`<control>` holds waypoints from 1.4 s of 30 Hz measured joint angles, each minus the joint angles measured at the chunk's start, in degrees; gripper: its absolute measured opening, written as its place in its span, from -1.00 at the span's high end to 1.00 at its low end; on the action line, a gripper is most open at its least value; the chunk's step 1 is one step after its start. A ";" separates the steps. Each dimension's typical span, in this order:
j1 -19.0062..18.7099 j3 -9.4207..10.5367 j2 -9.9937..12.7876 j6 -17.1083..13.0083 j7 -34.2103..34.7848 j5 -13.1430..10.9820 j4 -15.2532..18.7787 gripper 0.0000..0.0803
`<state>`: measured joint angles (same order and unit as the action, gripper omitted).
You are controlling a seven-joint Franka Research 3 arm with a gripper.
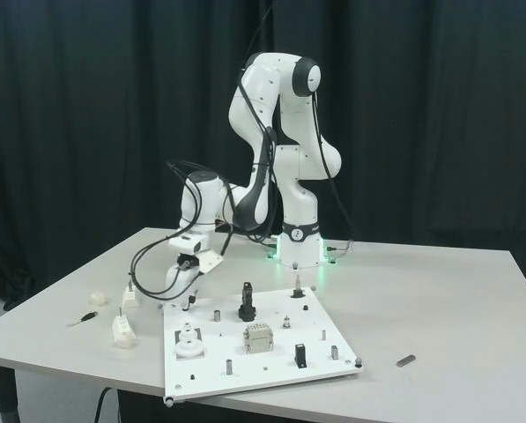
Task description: Insert bolt 4.
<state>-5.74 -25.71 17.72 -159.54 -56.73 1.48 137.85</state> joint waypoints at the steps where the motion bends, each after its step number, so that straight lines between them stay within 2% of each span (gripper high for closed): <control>1: 0.00 0.02 0.02 0.24 1.27 -0.01 -0.11 0.44; 13: -0.02 0.13 0.84 4.05 10.62 -0.01 -2.38 0.44; 20: -0.02 0.22 1.38 5.79 21.27 0.00 -3.61 0.44; 28: -0.02 0.27 1.88 7.54 25.60 0.00 -4.75 0.44; 42: -0.03 0.33 3.24 12.30 32.49 0.00 -7.79 0.44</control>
<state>-5.77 -25.38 20.96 -147.24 -24.24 1.48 130.06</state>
